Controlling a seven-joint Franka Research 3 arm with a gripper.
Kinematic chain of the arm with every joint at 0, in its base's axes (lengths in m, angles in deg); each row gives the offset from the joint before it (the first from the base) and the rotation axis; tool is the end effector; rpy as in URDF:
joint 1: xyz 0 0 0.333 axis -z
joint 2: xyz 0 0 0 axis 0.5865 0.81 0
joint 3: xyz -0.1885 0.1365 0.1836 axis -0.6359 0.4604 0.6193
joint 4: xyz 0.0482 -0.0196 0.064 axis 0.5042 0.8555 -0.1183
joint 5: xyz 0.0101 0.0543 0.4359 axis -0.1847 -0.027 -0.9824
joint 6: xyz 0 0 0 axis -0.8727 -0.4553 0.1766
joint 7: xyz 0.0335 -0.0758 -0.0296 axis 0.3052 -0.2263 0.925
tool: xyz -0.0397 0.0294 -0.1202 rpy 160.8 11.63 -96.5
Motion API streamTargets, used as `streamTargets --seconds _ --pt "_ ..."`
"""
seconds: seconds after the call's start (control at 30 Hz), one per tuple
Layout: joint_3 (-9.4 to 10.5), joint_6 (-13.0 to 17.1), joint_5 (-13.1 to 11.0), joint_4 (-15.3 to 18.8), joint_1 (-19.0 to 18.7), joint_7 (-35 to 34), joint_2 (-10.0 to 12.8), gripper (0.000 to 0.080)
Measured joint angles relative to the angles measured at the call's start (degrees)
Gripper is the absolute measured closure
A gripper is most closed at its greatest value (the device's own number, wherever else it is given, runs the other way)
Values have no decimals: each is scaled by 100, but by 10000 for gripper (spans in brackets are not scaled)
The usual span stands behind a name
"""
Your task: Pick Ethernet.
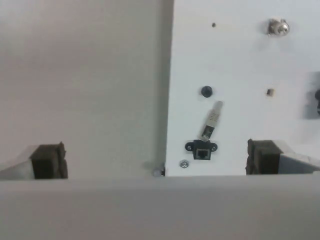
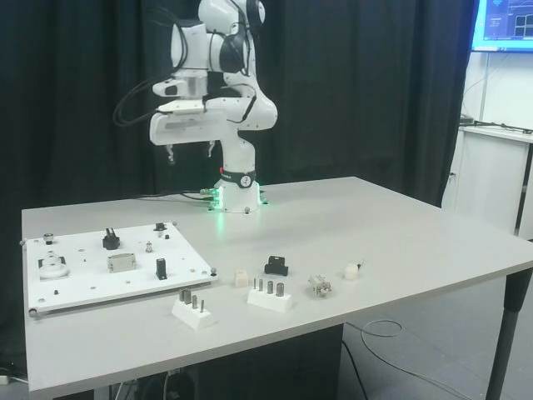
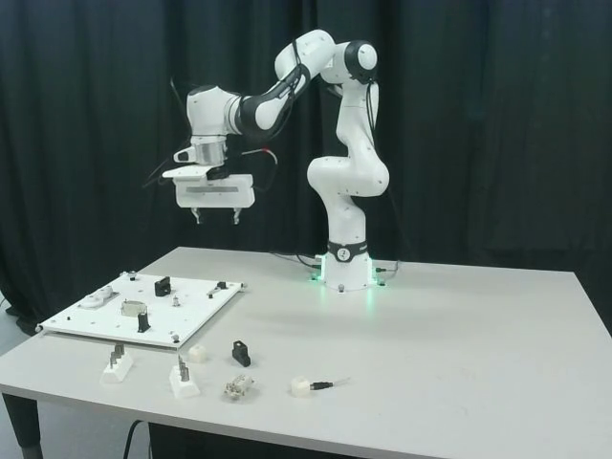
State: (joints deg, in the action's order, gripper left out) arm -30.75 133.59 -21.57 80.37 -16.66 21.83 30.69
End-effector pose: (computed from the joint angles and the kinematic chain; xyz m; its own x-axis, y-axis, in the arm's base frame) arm 0.3514 -0.3165 0.3558 0.7262 -0.6856 -0.0508 -0.6853 -0.7278 0.0257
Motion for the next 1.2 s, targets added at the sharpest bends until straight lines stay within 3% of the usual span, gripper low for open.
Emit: streamTargets --seconds 0.73,1.2 --pt "-770 890 -186 107 55 -253 706 3" --pt "-992 1373 -432 130 55 -369 1256 3"
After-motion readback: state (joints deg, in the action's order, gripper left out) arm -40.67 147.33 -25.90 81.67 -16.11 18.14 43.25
